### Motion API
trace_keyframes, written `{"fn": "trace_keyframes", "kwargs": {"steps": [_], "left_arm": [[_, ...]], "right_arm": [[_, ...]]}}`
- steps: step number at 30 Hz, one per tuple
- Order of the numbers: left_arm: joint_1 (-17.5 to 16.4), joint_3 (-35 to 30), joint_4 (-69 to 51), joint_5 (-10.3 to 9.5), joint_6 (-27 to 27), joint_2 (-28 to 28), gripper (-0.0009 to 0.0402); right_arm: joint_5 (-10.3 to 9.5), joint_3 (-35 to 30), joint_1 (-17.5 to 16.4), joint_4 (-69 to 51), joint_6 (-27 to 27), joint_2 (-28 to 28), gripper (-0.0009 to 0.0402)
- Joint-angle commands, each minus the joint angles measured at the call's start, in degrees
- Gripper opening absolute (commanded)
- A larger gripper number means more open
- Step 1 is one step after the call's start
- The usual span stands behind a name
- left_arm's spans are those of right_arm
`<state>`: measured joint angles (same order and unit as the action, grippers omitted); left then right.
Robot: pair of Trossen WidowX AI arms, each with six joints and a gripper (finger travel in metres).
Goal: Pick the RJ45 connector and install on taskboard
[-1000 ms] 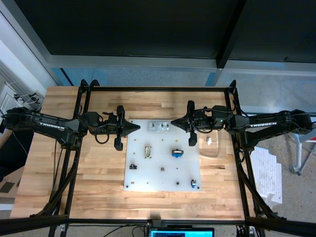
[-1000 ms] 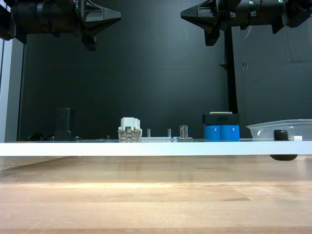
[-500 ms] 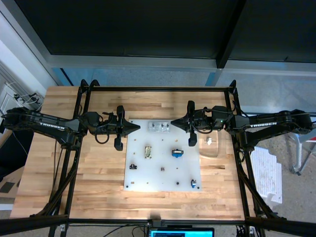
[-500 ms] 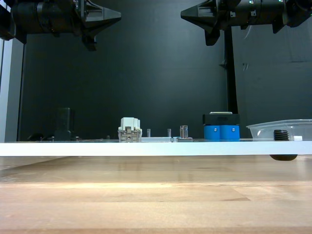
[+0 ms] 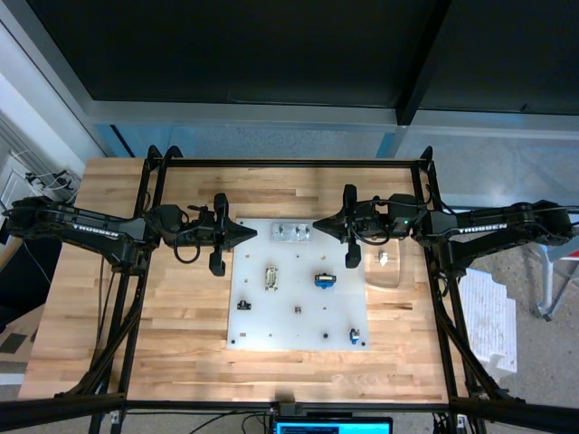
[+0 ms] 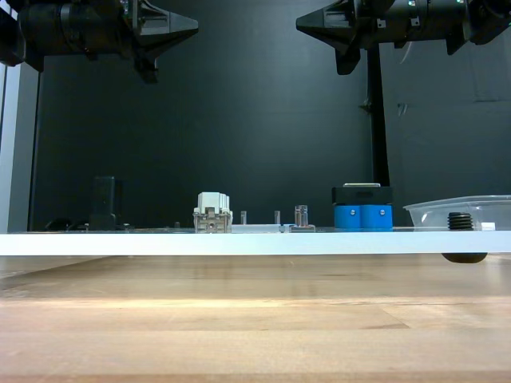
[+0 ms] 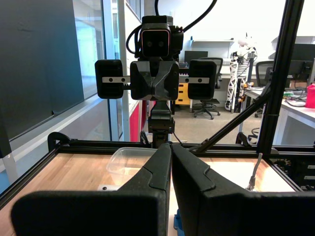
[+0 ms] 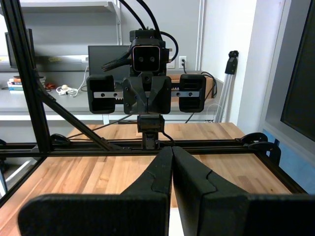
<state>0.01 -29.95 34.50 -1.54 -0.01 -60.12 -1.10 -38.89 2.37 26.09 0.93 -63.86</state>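
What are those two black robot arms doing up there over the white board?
Nothing is being handled right now. The left tool and the right tool both hang high in the air, shut and empty, pointing at each other near the far end of the large flat white square taskboard. The board lies on the wooden table. Beside its right edge sits a small clear plastic tray with a small pale piece inside. No part has been picked up yet.
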Motion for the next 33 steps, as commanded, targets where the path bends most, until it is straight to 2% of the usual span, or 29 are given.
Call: {"fn": "trace_keyframes", "kwargs": {"steps": [1,33], "left_arm": [[0.0,0.0,0.0,0.0,0.0,0.0,0.0],[0.0,0.0,0.0,0.0,0.0,0.0,0.0]], "right_arm": [[0.0,0.0,0.0,-0.1,-0.1,0.0,0.0],[0.0,0.3,-0.6,0.0,1.0,0.0,0.0]]}}
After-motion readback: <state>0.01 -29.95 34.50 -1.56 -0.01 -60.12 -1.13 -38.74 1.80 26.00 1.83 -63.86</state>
